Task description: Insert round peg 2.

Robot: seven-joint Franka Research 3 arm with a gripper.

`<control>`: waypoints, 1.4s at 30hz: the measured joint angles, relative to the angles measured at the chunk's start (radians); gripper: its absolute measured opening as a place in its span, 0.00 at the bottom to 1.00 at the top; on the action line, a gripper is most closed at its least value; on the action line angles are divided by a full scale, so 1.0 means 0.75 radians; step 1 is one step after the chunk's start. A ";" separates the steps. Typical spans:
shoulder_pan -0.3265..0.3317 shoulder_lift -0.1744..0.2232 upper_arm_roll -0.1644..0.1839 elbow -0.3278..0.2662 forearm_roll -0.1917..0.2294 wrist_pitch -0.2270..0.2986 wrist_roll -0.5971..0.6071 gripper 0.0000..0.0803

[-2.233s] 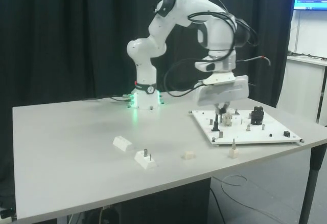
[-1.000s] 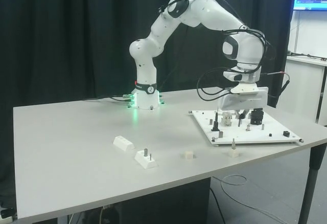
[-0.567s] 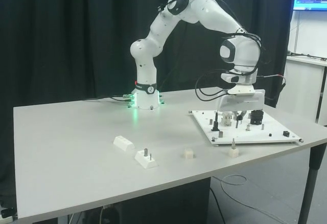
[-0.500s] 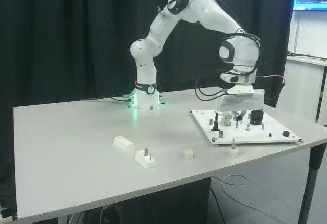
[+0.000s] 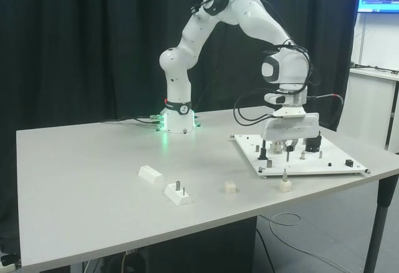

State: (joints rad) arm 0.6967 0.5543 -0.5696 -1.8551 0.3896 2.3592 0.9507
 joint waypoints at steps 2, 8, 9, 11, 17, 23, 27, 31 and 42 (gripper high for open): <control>-0.001 0.000 0.006 -0.013 0.006 0.024 0.000 0.08; -0.005 0.000 0.023 -0.037 0.022 0.064 0.000 0.08; -0.006 0.000 0.026 -0.040 0.023 0.067 0.000 0.08; -0.010 0.000 0.033 -0.042 0.026 0.069 0.000 0.08; -0.012 0.004 0.046 -0.044 0.048 0.069 0.000 0.08; -0.012 0.009 0.060 -0.045 0.054 0.069 0.006 0.08; -0.013 0.013 0.072 -0.045 0.054 0.070 0.015 0.08; -0.013 0.018 0.081 -0.045 0.054 0.072 0.028 0.08; -0.013 0.027 0.101 -0.045 0.054 0.084 0.052 0.08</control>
